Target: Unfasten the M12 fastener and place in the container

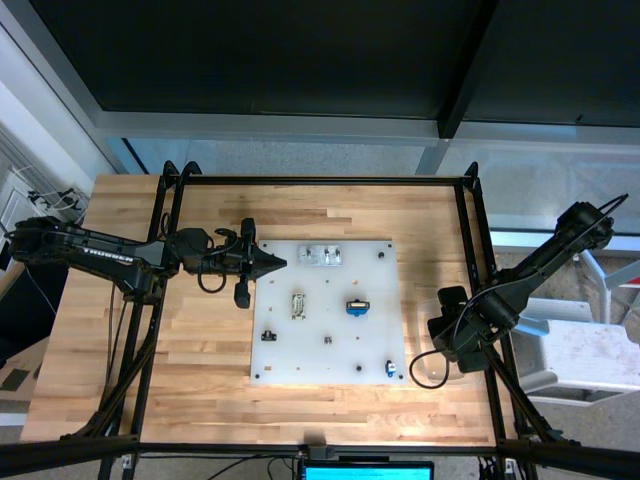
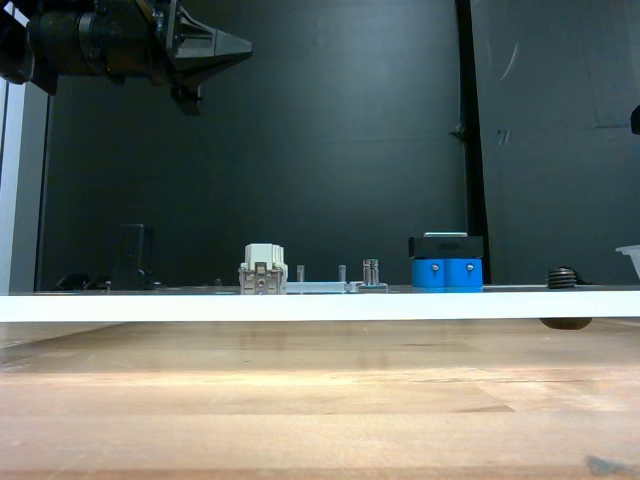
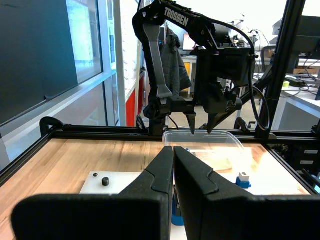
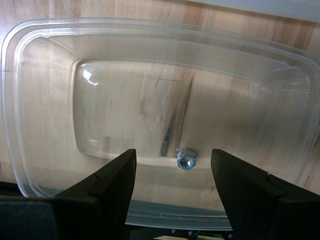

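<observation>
Right wrist view: the small silver hexagonal M12 nut is lying flat on the floor of the clear, round-cornered plastic tub. Its bore is pointing up toward the camera, with no side longer than another. The right hand is hovering above it, fingers spread and gripping nothing. High view: the nut cannot be made out; the left hand is hanging over the left edge of the white board. Left wrist view: its fingers are pressing together. Low view: the short black stud is showing bare ribs.
</observation>
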`<state>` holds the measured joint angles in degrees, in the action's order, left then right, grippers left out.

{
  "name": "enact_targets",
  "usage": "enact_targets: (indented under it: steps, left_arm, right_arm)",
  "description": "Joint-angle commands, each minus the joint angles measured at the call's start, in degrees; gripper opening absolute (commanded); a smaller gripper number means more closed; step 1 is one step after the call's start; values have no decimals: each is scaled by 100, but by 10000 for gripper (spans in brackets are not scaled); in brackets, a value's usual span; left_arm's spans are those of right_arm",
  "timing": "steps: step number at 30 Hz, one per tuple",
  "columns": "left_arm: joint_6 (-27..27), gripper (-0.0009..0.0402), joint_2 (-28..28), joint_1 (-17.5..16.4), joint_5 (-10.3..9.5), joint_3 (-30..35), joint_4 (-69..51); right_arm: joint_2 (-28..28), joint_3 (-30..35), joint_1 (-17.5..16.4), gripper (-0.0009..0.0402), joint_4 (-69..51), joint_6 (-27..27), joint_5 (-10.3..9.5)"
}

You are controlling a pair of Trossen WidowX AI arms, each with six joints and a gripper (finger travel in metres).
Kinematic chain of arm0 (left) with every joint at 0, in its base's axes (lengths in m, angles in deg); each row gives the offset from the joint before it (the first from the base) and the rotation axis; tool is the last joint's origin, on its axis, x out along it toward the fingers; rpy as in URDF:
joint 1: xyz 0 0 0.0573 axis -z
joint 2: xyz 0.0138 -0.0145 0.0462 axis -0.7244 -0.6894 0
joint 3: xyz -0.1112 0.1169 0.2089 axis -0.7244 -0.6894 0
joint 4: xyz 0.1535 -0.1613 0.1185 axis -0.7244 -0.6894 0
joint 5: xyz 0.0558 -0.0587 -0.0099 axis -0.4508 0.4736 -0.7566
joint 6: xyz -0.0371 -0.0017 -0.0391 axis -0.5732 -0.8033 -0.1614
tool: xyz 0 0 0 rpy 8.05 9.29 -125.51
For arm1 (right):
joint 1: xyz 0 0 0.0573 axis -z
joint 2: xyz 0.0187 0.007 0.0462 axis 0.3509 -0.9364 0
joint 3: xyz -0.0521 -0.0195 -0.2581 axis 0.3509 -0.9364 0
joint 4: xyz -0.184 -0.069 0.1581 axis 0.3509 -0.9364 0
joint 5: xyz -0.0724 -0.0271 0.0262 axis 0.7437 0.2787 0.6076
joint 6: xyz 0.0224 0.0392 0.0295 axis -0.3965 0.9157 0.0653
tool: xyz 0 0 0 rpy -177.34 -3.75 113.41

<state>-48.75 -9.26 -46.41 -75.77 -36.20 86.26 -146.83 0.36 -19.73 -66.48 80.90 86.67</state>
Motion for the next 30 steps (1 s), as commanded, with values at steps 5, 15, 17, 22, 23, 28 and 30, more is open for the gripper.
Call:
enact_targets:
  steps: [5, 15, 17, 22, 23, 28, 30]
  left_arm:
    - [0, 0, -2, -2, 0, 0, 0]
    - [0, 0, -2, 0, 0, 0, 0]
    - [0, 0, -2, 0, 0, 0, 0]
    - [0, 0, -2, -2, 0, 0, 0]
    - [0, 0, -2, 0, 2, 0, 0]
    - [0, 0, -2, 0, 2, 0, 0]
    - [0, 0, -2, 0, 0, 0, 0]
  right_arm:
    - [0, 2, 2, 208, 0, 0, 2]
    - [0, 2, 2, 208, 13, 0, 0]
    - [0, 2, 0, 208, 15, 0, 2]
    - [0, 2, 0, 208, 22, 0, 2]
    - [0, 2, 2, 208, 31, 0, 2]
    - [0, 2, 0, 208, 55, 0, 2]
    - [0, 2, 0, 208, 63, 0, 2]
